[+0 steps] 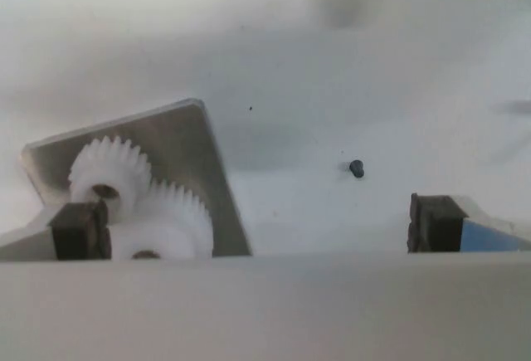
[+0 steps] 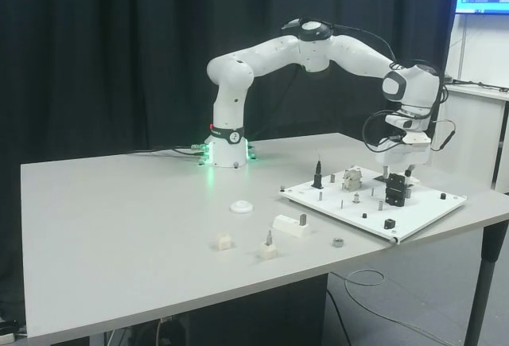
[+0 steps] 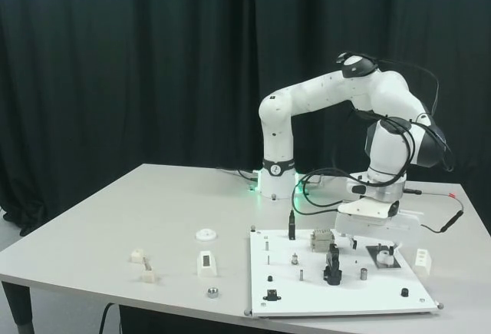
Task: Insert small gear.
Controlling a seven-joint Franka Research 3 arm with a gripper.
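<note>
Black curtains close off the room behind a grey table (image 2: 119, 211), on which the white arm (image 3: 322, 92) is bolted, a green light at its base. Taking the white board (image 3: 337, 292) at the table's far end as the landmark: the arm reaches out over the board's far side, and the gripper (image 1: 257, 228) hangs low above it, fingers spread wide apart with nothing between them.

On the board, directly under the gripper, sits a grey metal plate (image 1: 187, 133) carrying two white gears meshed together. The small gear (image 1: 108, 174) already sits on its peg, teeth engaged with the larger gear (image 1: 170, 224); one black finger pad (image 1: 79, 230) hovers just beside the small gear, the other (image 1: 436, 222) well apart over bare board. A small black stud (image 1: 357, 168) stands on the board between the plate and that far pad.

Off the board, toward the table's middle, lie a white disc (image 2: 241, 206) and several small white blocks (image 2: 290, 225).

By my reading the insertion is done and the release is in hand. The next move calls for a straight lift clear of the gears, without brushing the small one off its peg.
</note>
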